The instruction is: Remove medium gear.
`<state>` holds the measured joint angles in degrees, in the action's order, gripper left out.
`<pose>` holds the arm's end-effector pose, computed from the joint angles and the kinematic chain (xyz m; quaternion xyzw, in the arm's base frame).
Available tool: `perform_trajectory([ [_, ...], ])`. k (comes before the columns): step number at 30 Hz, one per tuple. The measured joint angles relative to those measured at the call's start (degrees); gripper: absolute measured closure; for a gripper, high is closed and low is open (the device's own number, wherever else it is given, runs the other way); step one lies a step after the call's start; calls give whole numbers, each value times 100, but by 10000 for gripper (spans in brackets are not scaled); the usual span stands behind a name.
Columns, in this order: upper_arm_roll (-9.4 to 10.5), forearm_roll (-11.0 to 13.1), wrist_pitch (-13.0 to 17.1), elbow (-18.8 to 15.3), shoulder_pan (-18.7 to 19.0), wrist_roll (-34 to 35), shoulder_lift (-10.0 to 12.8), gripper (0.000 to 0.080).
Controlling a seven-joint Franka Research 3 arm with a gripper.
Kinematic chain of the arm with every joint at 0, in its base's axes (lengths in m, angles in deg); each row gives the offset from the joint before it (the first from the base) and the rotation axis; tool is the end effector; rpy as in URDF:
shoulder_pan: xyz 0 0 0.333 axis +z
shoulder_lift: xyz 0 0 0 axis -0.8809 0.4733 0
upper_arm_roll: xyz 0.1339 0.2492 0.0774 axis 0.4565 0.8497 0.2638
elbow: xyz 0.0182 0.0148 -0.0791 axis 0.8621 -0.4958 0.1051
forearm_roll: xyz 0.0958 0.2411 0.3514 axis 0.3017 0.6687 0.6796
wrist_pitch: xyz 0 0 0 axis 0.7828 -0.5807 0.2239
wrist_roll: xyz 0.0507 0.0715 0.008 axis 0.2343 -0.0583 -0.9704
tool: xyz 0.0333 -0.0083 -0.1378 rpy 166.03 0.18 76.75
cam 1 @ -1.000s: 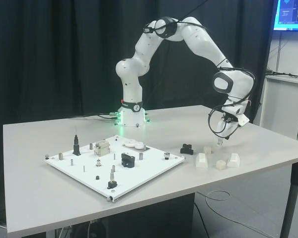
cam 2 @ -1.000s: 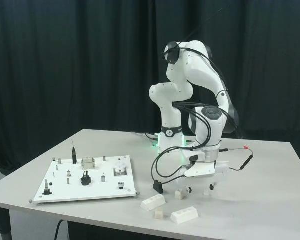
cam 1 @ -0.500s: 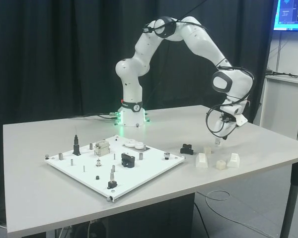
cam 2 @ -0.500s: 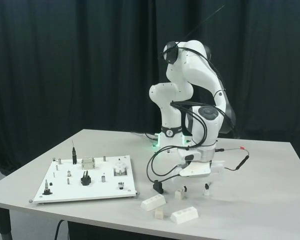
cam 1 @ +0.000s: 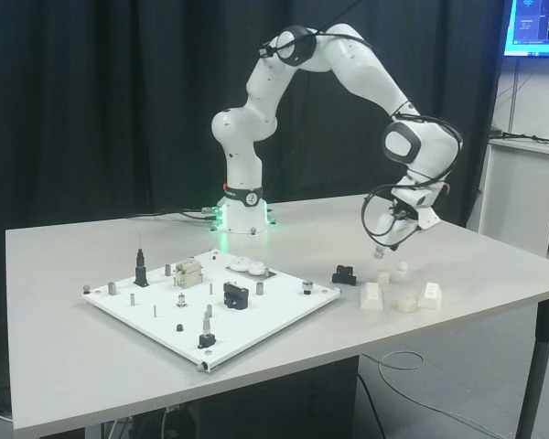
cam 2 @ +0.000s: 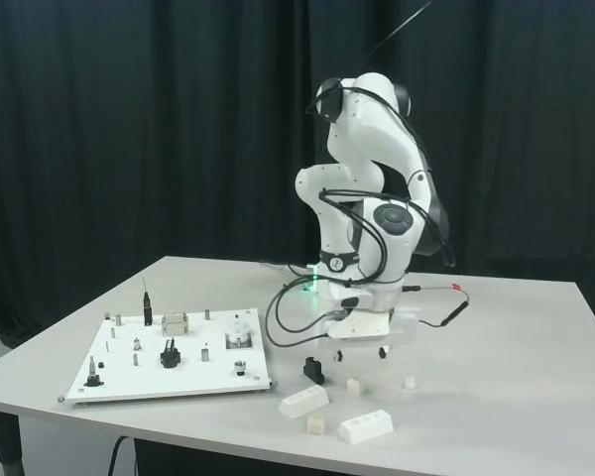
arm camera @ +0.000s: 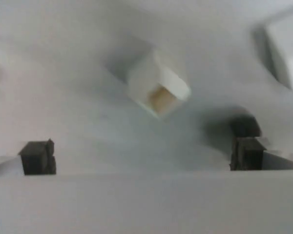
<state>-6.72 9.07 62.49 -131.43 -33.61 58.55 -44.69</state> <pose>0.6004 0.1599 0.1535 0.9692 -0.1692 -0.1254 0.1277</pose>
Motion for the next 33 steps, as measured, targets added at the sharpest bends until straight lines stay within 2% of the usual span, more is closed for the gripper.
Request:
perform_trajectory([
  [5, 38, -259, -171, -120, -187, -38, -166, 3],
  [14, 256, -701, -184, -622, -748, -296, -611, 3],
  [22, 418, -777, -39, -1059, -1259, -660, -989, 3],
  [29, 417, -789, 206, -1404, -1535, -894, -1240, 3],
  [33, 400, -880, 383, -1608, -1694, -997, -1360, 3],
])
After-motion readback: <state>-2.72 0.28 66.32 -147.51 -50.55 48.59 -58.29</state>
